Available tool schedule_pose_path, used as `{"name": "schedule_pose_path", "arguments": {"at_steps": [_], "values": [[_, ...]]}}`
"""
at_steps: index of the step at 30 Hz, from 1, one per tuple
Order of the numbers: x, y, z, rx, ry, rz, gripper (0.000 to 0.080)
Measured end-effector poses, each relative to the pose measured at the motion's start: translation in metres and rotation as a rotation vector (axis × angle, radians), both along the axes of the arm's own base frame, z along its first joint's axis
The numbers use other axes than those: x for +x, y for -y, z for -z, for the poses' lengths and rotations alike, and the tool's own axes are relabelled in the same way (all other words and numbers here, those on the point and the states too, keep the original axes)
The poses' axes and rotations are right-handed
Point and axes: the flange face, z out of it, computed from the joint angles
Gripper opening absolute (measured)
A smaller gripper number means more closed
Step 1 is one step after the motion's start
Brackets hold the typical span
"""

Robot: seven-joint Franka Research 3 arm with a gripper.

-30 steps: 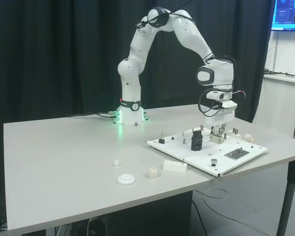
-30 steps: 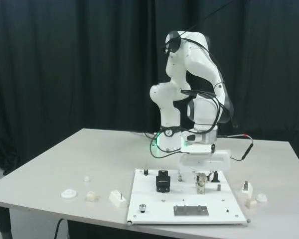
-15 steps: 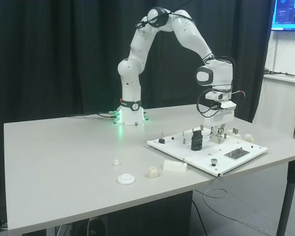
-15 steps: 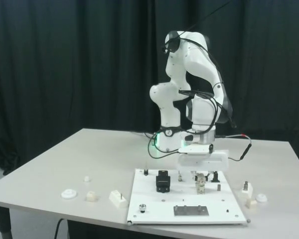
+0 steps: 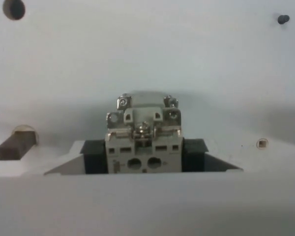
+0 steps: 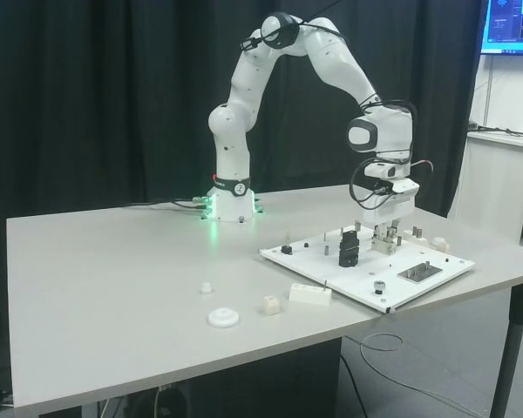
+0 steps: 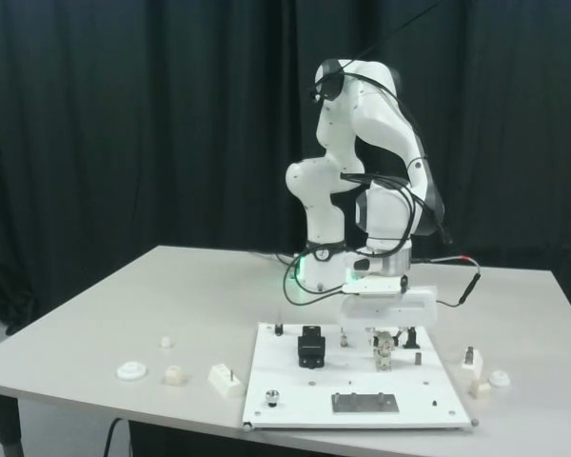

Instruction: Insert waterproof.

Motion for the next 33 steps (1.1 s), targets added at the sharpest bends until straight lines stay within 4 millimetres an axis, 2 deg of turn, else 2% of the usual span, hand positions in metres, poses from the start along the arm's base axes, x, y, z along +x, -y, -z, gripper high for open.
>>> {"name": "schedule_pose_path", "arguments": {"at_steps": [33], "values": [[0.0025, 0.0078, 0.0001, 0.046, -0.011, 0.060, 0.0321]]}}
